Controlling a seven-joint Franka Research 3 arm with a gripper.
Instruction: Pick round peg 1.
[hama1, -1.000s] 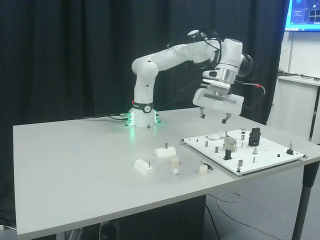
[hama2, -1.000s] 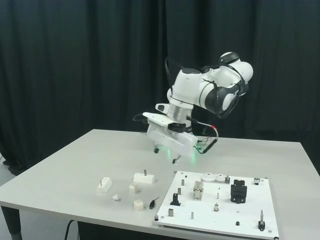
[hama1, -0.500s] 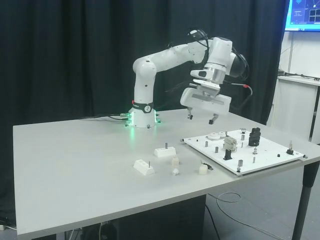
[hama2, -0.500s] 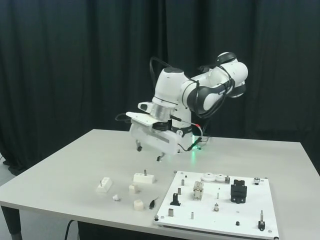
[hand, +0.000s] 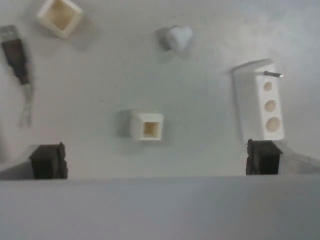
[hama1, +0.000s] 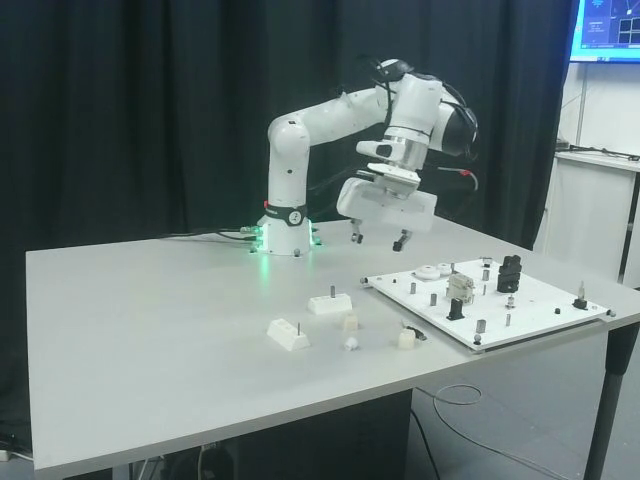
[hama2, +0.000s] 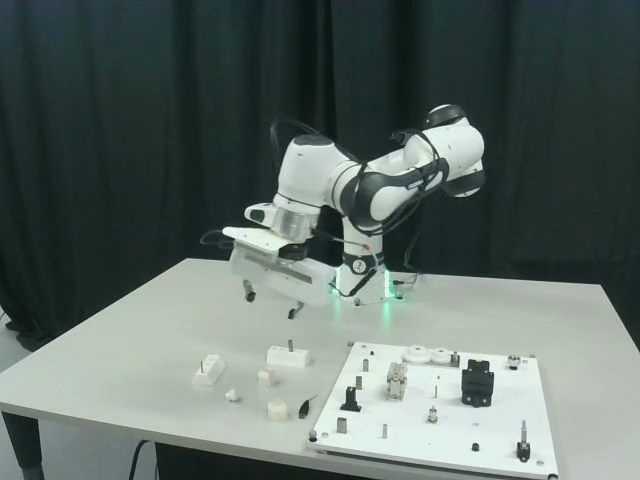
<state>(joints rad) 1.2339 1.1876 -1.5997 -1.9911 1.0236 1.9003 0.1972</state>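
The fingers (hand: 47, 161) stand spread wide and hold nothing. They hang high over the table (hama1: 150, 320), well above every part on it.

I take the peg (hand: 274, 74) to be the thin pin standing at one end of the white holder (hand: 257, 105), next to its three bare holes. This cannot be settled from here. The peg is far below the fingers and off to one side: it lies roughly in line with one finger, not in the gap between the two. Under the middle of that gap sits a small hollow block (hand: 146, 125). A small white piece (hand: 175, 37), a bigger hollow block (hand: 59, 15) and a plug (hand: 15, 55) lie further off.

What could go wrong:
- A descent from this pose would close the fingers on the hollow block, or drive one finger onto the holder. The fingers need to be centred over the peg first.
- The peg is very thin. A small sideways error would let the fingers meet beside it, or bend and tilt it in its hole.
- The holder looks loose on the table. A peg that binds, or a lift that is not straight, could drag the holder up or tip it.
- A second holder (hama1: 329, 303) with a thicker peg stands near, so the wrong part could be taken.
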